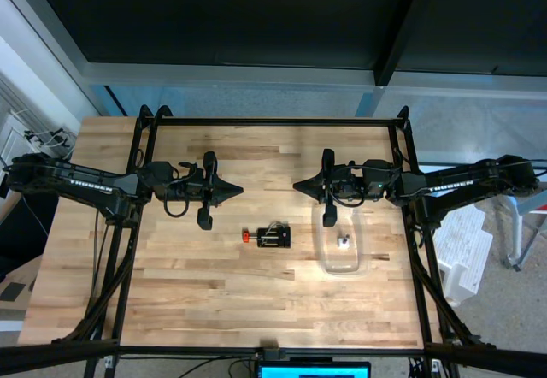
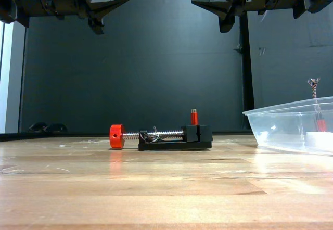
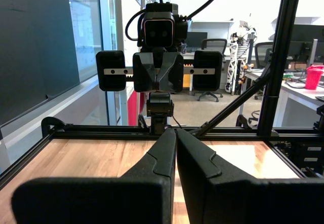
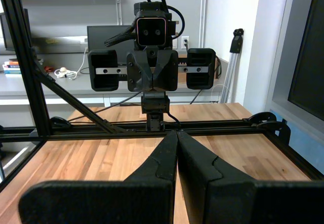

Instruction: Pick the RCA connector and install on taskboard

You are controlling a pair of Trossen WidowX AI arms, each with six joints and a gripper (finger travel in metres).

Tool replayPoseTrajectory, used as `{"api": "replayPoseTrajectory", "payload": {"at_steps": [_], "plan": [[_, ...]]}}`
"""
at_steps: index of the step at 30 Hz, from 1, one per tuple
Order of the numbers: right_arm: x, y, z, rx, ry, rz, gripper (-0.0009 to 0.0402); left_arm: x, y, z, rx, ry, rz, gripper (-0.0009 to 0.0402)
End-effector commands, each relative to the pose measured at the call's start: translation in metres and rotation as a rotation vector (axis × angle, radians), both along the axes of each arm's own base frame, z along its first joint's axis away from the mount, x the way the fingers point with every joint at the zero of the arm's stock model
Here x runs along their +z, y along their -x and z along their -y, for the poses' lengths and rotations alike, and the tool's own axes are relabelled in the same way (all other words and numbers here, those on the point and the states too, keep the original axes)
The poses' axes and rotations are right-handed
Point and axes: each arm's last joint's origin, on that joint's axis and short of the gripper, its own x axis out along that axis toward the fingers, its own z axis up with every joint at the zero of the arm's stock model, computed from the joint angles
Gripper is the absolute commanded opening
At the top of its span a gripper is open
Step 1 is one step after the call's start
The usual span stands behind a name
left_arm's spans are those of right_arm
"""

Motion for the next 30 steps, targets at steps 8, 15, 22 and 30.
{"api": "replayPoseTrajectory", "payload": {"at_steps": [8,15,22,30], "plan": [[0.000,0.000,0.000,0.000,0.000,0.000,0.0000,0.000,0.000,0.000,-0.001,0.000,0.000,0.0000],[0.000,0.000,0.000,0.000,0.000,0.000,0.0000,0.000,0.000,0.000,0.000,0.000,0.000,0.0000],[0.000,0.000,0.000,0.001,-0.007,0.001,0.0000,0.000,0.000,0.000,0.000,0.000,0.000,0.0000],[0.007,0.020,0.000,-0.011,-0.008,-0.074,0.0000,0.000,0.000,0.000,-0.001,0.000,0.000,0.0000]]}}
